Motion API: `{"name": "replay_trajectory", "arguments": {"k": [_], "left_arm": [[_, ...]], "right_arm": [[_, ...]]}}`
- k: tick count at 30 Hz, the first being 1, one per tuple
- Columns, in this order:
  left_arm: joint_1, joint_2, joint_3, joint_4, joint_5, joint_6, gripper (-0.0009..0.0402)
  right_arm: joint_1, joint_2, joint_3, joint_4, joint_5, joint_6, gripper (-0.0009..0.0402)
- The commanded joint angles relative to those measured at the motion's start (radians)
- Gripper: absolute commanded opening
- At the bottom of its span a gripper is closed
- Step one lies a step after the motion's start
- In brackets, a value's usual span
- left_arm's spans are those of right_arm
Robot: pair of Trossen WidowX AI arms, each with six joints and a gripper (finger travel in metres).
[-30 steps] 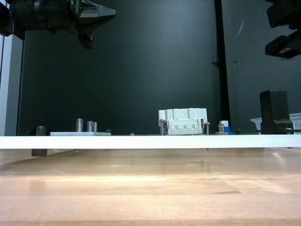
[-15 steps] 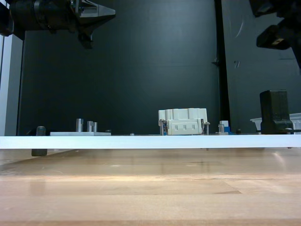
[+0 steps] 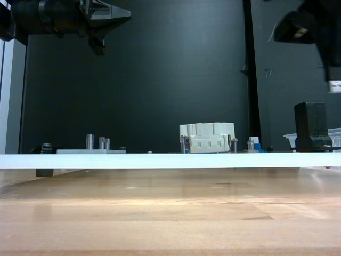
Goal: Pick the USB connector and install on taskboard
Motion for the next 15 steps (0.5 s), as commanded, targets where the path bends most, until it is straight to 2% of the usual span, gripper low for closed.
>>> {"name": "replay_trajectory", "arguments": {"k": [1, 6, 9, 15], "left_arm": [[0.0, 0.0, 0.0, 0.0, 0.0, 0.0, 0.0], [0.0, 0.0, 0.0, 0.0, 0.0, 0.0, 0.0], [0.0, 0.0, 0.0, 0.0, 0.0, 0.0, 0.0], [0.0, 0.0, 0.0, 0.0, 0.0, 0.0, 0.0]], "right_arm": [[0.002, 0.047, 0.063, -0.013, 0.002, -0.002, 0.0], [0.009, 0.111, 0.141, -0.026, 0.005, -0.004, 0.0], [0.013, 0.142, 0.165, -0.026, 0.029, -0.003, 0.0], [0.024, 0.174, 0.193, -0.018, 0.035, -0.016, 0.0]]}}
